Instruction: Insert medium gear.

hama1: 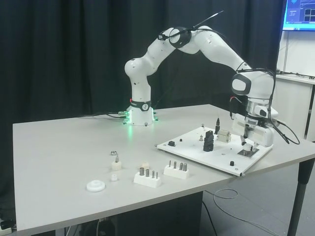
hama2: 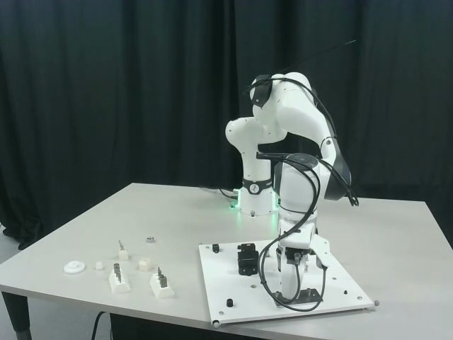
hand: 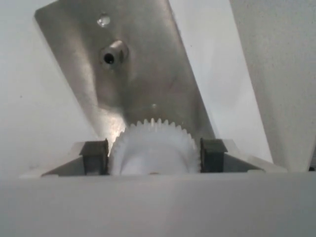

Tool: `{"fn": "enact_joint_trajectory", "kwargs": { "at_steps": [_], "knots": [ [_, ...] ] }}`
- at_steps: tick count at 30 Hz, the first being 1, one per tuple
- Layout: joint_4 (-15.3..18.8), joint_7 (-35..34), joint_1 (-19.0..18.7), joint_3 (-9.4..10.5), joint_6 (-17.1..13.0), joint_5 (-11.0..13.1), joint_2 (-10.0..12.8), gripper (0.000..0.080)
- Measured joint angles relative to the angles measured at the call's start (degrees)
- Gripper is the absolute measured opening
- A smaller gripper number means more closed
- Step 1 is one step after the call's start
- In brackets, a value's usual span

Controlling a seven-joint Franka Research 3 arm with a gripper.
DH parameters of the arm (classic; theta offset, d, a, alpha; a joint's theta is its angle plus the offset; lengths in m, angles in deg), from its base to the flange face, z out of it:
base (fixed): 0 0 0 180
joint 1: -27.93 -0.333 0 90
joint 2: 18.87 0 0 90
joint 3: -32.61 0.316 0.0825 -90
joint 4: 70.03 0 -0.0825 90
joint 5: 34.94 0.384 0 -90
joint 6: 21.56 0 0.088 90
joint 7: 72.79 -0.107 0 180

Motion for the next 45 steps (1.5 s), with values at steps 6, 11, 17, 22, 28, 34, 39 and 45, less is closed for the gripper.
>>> {"fn": "enact_joint_trajectory", "kwargs": {
  "at_steps": [6, 11, 17, 22, 28, 34, 39, 45],
  "knots": [
    [0.2, 0.0, 0.0, 0.15, -0.5, 0.0, 0.3, 0.0397],
    [0.2, 0.0, 0.0, 0.17, -0.7, 0.0, 0.4, 0.0397],
    [0.2, 0.0, 0.0, 0.17, -0.6, 0.0, 0.4, 0.0397],
    [0.2, 0.0, 0.0, 0.17, -0.4, 0.0, 0.4, 0.0397],
    [0.2, 0.8, 0.0, 0.17, -0.4, 0.0, 0.4, 0.0397],
    [0.2, 4.9, 0.0, 0.16, 0.0, 0.0, 0.4, 0.0401],
    [0.1, 5.1, 0.0, 0.15, 0.7, -0.9, 0.3, 0.0401],
    [-0.1, 5.1, -0.1, 0.15, 2.1, -1.4, -0.2, 0.0765]
  ]
}}
